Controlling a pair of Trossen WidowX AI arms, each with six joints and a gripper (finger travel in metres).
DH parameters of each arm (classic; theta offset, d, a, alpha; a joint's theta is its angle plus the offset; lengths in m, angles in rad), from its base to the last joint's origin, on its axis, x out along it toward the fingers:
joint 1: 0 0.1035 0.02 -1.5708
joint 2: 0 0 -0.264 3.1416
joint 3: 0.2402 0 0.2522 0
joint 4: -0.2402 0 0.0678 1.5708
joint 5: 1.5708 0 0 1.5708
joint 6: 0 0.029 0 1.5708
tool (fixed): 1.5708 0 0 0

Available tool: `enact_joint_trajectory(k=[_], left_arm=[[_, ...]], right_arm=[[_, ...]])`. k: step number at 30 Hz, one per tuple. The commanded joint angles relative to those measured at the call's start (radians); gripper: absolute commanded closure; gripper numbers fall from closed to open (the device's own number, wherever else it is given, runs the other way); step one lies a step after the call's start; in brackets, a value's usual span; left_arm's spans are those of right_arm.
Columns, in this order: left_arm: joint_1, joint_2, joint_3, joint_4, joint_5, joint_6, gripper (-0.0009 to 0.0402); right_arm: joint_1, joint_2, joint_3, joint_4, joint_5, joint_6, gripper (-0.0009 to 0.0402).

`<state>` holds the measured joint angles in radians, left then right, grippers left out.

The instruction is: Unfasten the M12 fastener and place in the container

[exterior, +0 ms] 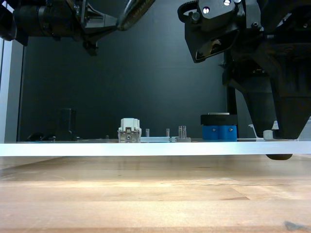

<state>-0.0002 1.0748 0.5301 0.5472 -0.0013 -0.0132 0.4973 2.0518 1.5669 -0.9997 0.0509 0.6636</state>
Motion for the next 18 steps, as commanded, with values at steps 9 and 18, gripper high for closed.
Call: enact_joint_trajectory(k=[9,18], left_arm=[[0.000,0.000,0.000,0.000,0.000,0.000,0.0393],[0.000,0.000,0.000,0.000,0.000,0.000,0.0393]], right_arm=[[0.000,-0.002,-0.013,0.018,0.000,0.000,0.0208],[-0.002,-0.002,-0.013,0.019,-0.001,0.000,0.0312]])
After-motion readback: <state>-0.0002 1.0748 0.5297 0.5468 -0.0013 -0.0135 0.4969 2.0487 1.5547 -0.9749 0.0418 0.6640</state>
